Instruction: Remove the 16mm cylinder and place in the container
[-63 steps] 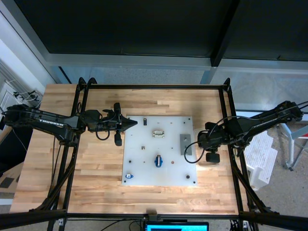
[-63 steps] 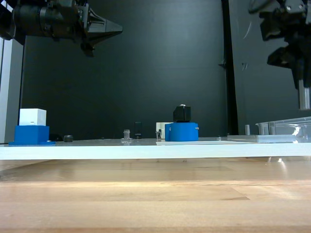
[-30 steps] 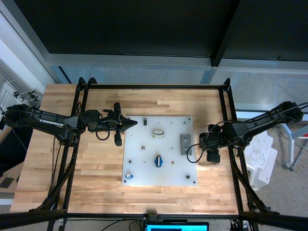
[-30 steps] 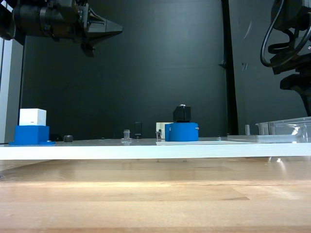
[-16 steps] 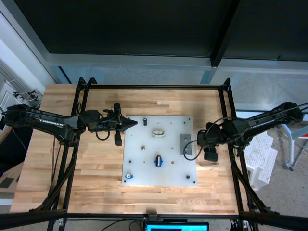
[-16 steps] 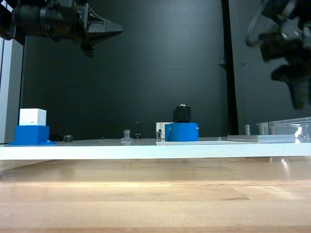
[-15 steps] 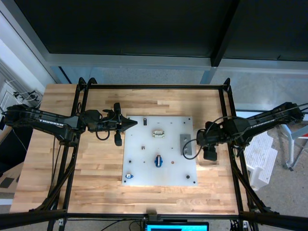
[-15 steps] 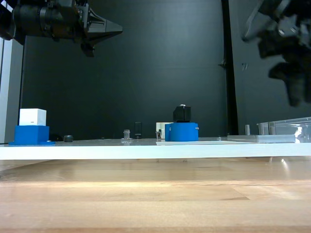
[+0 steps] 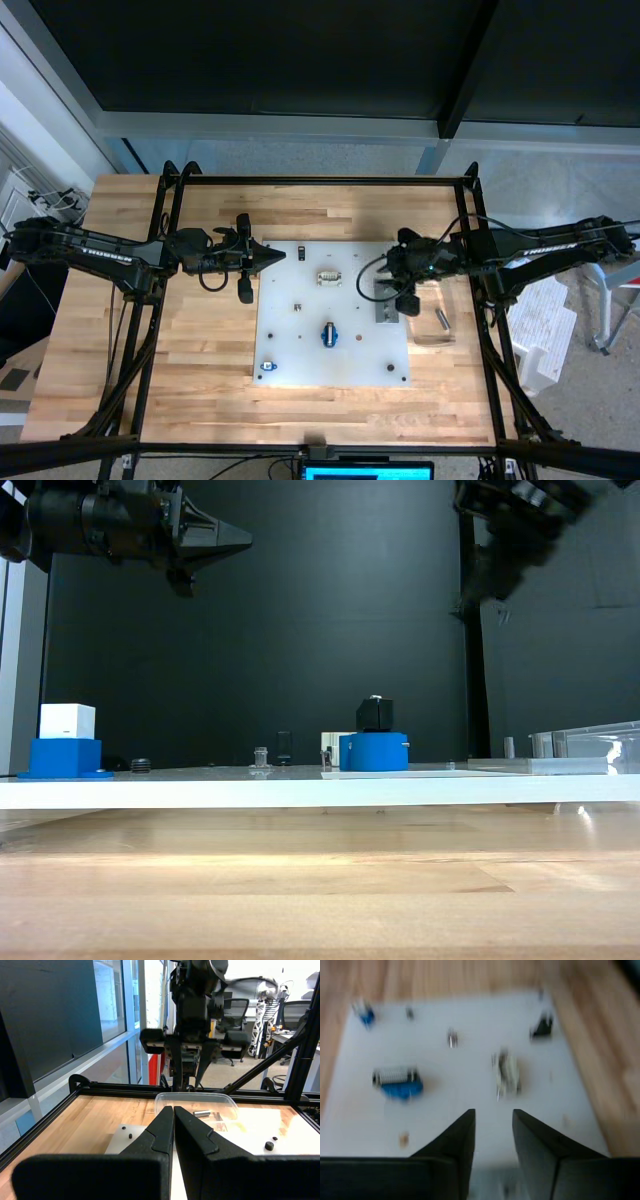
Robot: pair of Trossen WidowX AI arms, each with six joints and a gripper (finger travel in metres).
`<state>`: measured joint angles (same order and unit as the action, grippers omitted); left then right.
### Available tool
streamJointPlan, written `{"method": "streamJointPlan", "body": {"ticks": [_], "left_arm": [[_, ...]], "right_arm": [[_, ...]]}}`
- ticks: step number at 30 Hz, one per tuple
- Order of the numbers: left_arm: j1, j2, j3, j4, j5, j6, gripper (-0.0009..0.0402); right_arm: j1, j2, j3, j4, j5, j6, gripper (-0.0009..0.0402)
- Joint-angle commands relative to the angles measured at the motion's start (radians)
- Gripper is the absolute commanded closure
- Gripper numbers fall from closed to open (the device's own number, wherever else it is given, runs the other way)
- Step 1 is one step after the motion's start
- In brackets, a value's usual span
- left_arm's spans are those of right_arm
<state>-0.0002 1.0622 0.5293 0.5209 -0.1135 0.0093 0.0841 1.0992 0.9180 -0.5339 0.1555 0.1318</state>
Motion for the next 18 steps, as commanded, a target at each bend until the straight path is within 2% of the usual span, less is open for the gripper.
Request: {"method": "streamJointPlan", "body": {"ticks": [1,6,9,11,13,16,18], "left_arm": [[0.000,0.000,0.000,0.000,0.000,0.000,0.0393],[0.000,0.000,0.000,0.000,0.000,0.000,0.0393],[0.000,0.000,0.000,0.000,0.000,0.000,0.0393],[0.000,0.000,0.000,0.000,0.000,0.000,0.0393],[0.000,0.000,0.000,0.000,0.000,0.000,0.0393],[0.000,0.000,0.000,0.000,0.000,0.000,0.0393],[0.000,0.000,0.000,0.000,0.000,0.000,0.0393]], "right_arm": [[-0.023,0.002,-0.014,0.132,-0.006,-0.058,0.0339],[-0.065,0.002,-0.020,0.276,-0.080,-0.136,0.0397],[-0.085,0.002,-0.035,0.377,-0.111,-0.152,0.0388],[-0.099,0.002,-0.058,0.461,-0.153,-0.158,0.0391],[-0.108,0.002,-0.089,0.557,-0.182,-0.159,0.0394],[-0.118,0.002,-0.135,0.675,-0.185,-0.161,0.0394],[-0.129,0.002,-0.167,0.752,-0.211,-0.163,0.0393]]}}
